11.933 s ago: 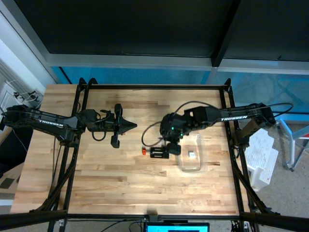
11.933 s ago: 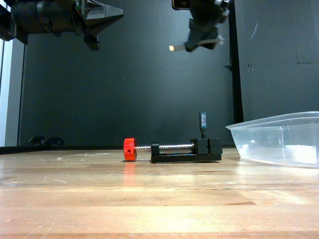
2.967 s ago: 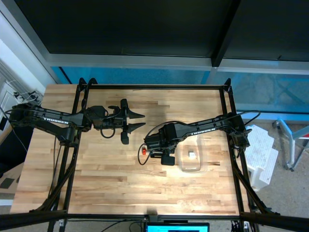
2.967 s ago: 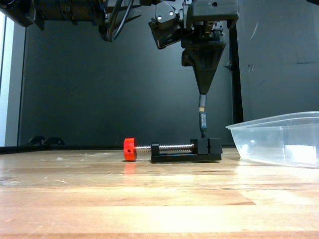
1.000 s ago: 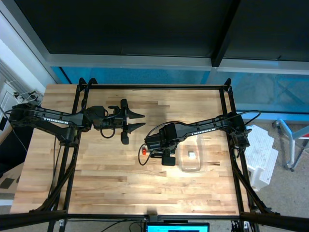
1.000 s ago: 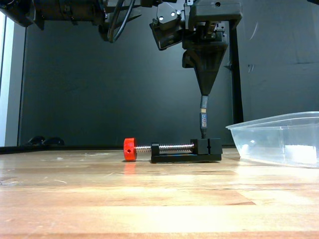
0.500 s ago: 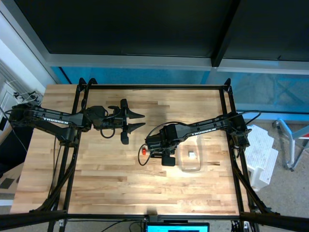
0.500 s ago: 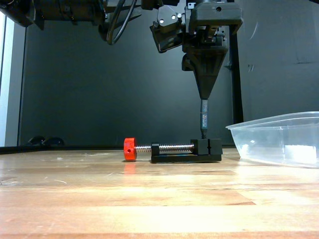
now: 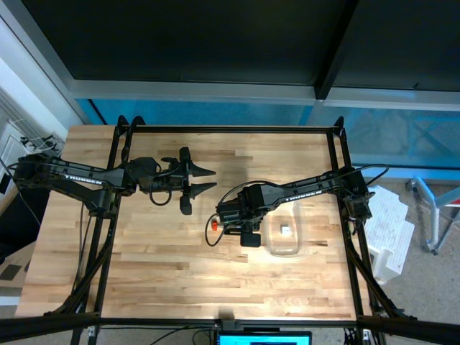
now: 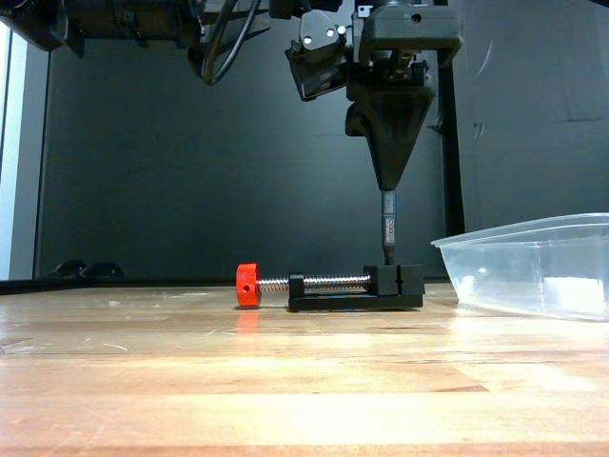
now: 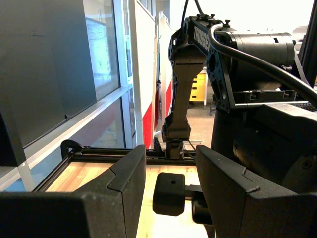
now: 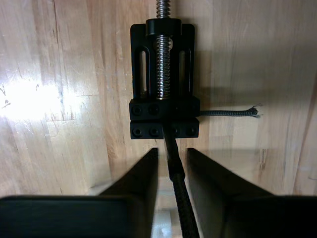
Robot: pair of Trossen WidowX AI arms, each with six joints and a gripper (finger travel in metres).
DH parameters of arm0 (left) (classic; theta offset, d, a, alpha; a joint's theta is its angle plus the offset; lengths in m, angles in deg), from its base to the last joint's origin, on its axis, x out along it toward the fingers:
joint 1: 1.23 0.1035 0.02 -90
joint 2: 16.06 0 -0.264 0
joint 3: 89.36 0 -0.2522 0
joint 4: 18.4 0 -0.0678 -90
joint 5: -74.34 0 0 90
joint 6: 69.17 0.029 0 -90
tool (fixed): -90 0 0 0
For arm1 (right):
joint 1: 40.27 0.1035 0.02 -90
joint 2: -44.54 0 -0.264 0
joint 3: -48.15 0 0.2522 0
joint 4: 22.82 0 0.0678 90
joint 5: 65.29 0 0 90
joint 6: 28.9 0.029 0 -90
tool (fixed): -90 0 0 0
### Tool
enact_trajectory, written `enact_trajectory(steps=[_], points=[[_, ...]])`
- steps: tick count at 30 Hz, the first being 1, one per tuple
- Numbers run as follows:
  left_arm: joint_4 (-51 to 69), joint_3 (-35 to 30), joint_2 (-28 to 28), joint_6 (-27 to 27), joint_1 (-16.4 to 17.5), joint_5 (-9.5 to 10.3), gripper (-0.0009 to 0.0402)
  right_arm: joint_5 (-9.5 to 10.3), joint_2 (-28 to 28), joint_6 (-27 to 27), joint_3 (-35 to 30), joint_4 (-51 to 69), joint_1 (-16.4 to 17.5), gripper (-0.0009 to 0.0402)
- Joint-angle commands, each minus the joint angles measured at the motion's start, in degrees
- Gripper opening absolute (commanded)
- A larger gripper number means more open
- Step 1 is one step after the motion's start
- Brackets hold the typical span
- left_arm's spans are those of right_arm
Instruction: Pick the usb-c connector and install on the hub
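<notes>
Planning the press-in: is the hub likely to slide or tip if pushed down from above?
Probably not tip: the hub lies low and flat on the table, with the right gripper straight above it. A sideways nudge might slide it, since nothing visibly clamps it down. The left gripper hovers apart, open, offering no bracing.

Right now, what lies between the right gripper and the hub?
The usb-c connector, upright, foot on the hub, top at the right gripper: low view. The left gripper hangs raised, leftward.
</notes>
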Motion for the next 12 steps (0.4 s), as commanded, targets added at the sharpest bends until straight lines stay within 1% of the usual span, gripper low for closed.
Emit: enact_trajectory(steps=[1,2,7,9,12], points=[[-0.02,-0.02,0.00,0.02,0.00,0.00,0.0136,-0.07,-1.62,0.13,-0.22,0.31,0.31,0.0144],[-0.02,-0.02,0.00,0.00,0.00,0.00,0.0136,-0.31,-2.16,0.44,-0.22,0.42,0.48,0.0155],[-0.02,-0.02,0.00,0.02,0.02,0.00,0.0136,-0.28,-5.51,1.66,-0.20,1.68,1.57,0.0205],[-0.04,-0.02,0.00,0.00,0.00,0.00,0.0136,-0.31,-6.84,1.77,-0.20,2.95,1.95,0.0216],[-0.02,-0.02,0.00,0.02,0.00,0.00,0.0136,-0.57,-8.63,1.81,-0.20,4.48,2.16,0.0222]])
